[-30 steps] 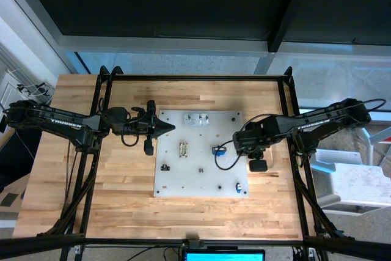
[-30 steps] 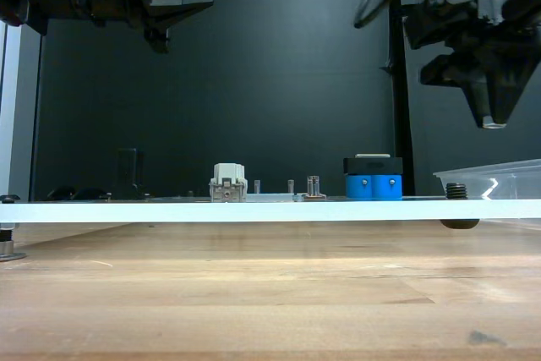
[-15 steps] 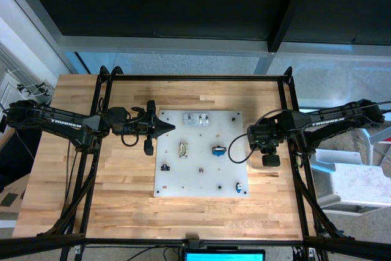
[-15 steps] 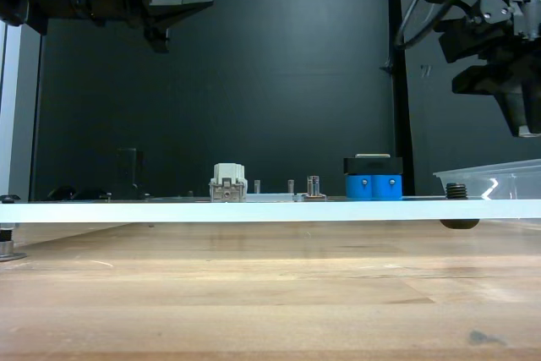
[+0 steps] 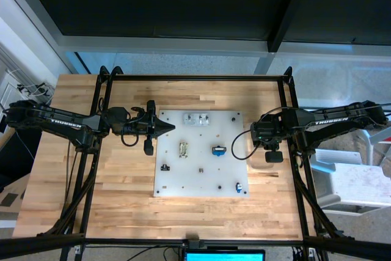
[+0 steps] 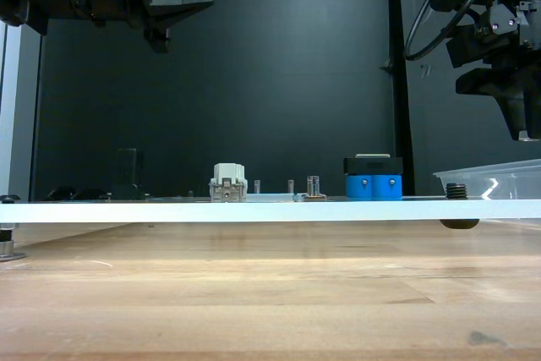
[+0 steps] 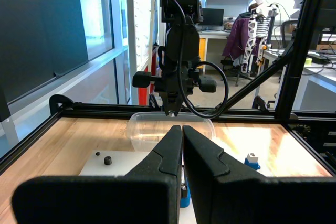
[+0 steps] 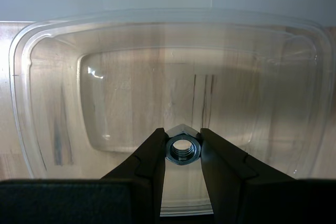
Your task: Unfasten the M12 fastener and place in the container
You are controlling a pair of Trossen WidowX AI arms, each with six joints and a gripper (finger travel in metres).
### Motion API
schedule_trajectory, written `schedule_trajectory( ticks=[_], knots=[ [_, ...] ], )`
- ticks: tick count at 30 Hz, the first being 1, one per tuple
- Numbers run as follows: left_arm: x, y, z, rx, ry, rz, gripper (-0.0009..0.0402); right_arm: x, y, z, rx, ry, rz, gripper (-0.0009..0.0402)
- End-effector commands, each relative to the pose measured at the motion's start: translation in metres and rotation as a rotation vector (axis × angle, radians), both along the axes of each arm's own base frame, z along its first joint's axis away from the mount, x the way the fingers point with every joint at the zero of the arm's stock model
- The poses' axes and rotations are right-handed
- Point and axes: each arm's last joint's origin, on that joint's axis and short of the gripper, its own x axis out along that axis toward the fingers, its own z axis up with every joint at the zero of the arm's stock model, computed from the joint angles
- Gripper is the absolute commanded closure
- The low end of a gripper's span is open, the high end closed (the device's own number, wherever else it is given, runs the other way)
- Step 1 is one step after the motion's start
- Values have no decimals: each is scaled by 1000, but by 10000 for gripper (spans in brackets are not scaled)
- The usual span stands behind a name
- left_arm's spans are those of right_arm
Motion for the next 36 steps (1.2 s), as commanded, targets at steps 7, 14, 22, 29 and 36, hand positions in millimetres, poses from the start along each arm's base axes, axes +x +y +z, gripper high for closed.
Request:
schedule_trajectory(
  ticks=[7,14,22,29,36],
  knots=[
    [0,0,0,0,0,0,393,2,0,0,5,-14,-10,356],
    [0,0,0,0,0,0,393,3,0,0,6,-32,-8,266],
    [0,0,0,0,0,0,393,3,0,0,6,-32,-8,200],
    [0,0,0,0,0,0,393,3,0,0,6,-32,-8,180],
    [0,0,0,0,0,0,393,3,0,0,6,-32,-8,181]
  ],
)
